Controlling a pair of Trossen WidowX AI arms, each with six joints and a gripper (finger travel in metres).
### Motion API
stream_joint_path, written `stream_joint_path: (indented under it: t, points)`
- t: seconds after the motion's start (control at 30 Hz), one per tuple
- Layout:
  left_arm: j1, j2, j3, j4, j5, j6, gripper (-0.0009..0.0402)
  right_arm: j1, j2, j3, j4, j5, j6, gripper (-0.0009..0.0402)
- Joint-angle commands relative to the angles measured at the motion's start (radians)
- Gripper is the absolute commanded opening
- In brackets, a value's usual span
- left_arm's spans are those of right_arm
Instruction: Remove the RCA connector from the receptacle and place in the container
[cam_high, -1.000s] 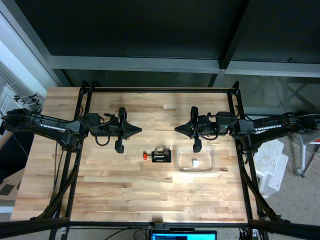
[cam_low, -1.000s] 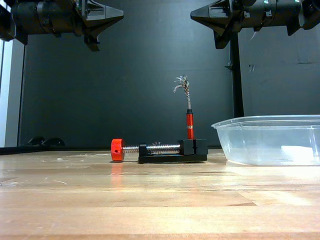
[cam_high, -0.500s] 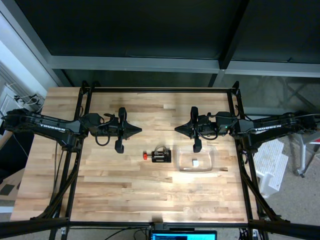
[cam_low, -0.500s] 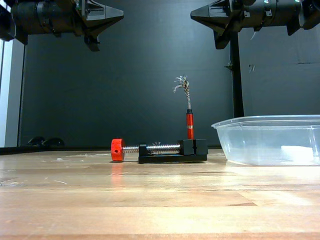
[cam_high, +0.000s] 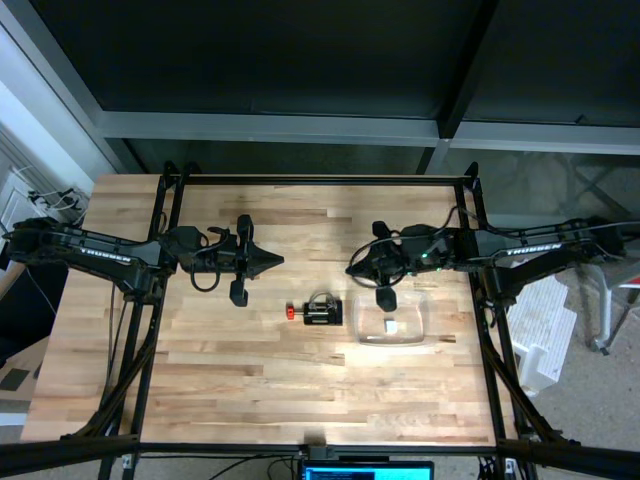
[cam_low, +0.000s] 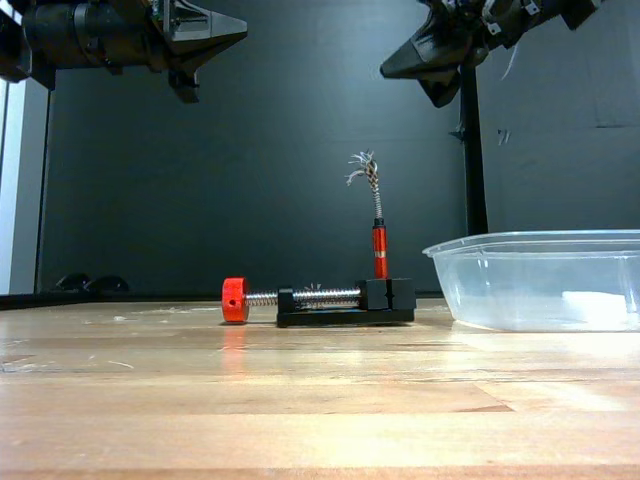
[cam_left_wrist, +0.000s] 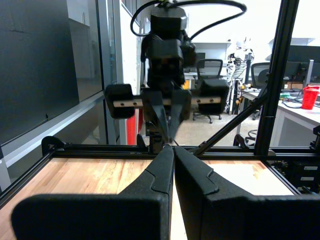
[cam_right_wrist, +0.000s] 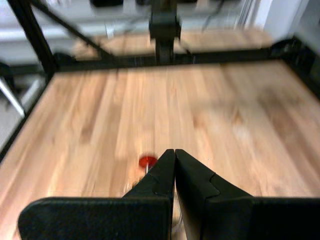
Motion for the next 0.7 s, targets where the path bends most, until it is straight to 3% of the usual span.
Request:
stream_joint_path:
  t: [0.03, 0.27, 0.43, 0.5, 0.57, 0.7]
  points:
    - [0.000, 0.000, 0.000, 0.000, 0.000, 0.000, 0.0000, 0.021, 0.060, 0.072, -0.113, 0.005, 0.000, 0.0000]
    - [0.000, 0.000, 0.000, 0.000, 0.000, 0.000, 0.0000, 0.063, 0.195, 0.228, -0.338, 0.056, 0.014, 0.0000]
    - [0.000, 0.000, 0.000, 0.000, 0.000, 0.000, 0.0000, 0.076, 0.283, 0.325, -0.475, 0.057, 0.035, 0.0000]
    - [0.000, 0.000, 0.000, 0.000, 0.000, 0.000, 0.0000, 0.079, 0.317, 0.362, -0.529, 0.089, 0.052, 0.0001]
    - [0.000, 0.000, 0.000, 0.000, 0.000, 0.000, 0.0000, 0.087, 0.348, 0.392, -0.573, 0.116, 0.057, 0.0007]
    - [0.000, 0.000, 0.000, 0.000, 0.000, 0.000, 0.0000, 0.095, 0.397, 0.431, -0.602, 0.124, 0.069, 0.0043]
